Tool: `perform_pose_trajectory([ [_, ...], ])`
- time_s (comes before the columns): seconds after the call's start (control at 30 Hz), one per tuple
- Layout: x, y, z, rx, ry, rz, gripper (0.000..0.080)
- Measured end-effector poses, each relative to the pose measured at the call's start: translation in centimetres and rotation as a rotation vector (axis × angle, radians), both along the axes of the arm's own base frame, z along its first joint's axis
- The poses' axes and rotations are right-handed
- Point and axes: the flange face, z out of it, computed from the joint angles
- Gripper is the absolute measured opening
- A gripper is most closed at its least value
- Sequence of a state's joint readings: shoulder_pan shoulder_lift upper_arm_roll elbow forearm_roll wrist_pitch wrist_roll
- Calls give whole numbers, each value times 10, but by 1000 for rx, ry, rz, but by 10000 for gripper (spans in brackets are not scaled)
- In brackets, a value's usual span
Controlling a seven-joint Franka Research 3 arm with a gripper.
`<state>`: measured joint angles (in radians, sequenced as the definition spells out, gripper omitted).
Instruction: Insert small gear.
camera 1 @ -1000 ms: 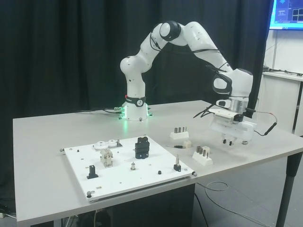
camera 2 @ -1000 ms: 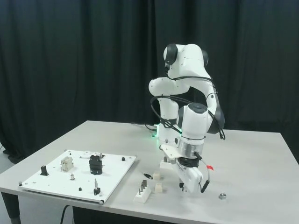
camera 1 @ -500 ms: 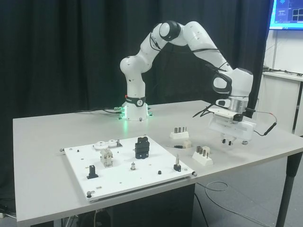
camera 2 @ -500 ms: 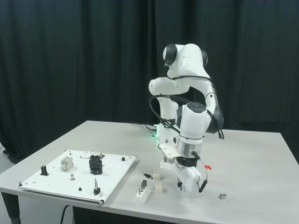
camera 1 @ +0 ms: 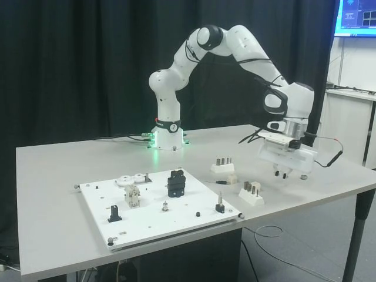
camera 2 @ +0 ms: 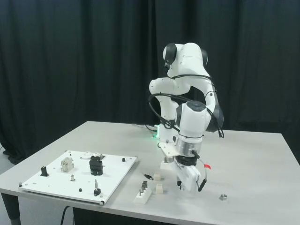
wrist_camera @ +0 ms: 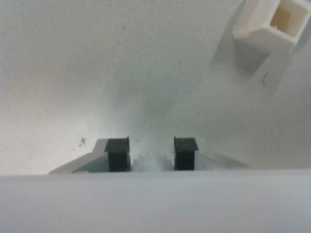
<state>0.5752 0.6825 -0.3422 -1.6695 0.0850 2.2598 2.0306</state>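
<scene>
My tool [camera 1: 282,173] hangs just above the grey desk [camera 1: 59,170], near its far right edge, with the wrist pointing down. In the wrist view its two black fingertips [wrist_camera: 118,154] stand apart with a clear gap between them, and only bare desk shows in that gap — I have hold of nothing. Near my fingers in that view sits a small white hollow block [wrist_camera: 270,23], open on top. The small gear [camera 2: 223,197] I take to be the little round piece lying alone on the desk, near the front edge in the second room view and apart from my tool; it is too small there to make out teeth. Between my tool and the white assembly board [camera 1: 154,205] stand two white holders with upright grey pegs — one [camera 1: 222,167] farther back, one [camera 1: 251,192] nearer the front edge. On the board I can see a black block [camera 1: 176,183], a pair of white round parts [camera 1: 132,178] at its back edge, and several small fixtures.
</scene>
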Motion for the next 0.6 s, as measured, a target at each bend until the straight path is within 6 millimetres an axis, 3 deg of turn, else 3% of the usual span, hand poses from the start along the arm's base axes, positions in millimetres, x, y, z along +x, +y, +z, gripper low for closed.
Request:
perform_pose_trajectory([
  [0.6,-4,-12,21,-47,51,16,191],
])
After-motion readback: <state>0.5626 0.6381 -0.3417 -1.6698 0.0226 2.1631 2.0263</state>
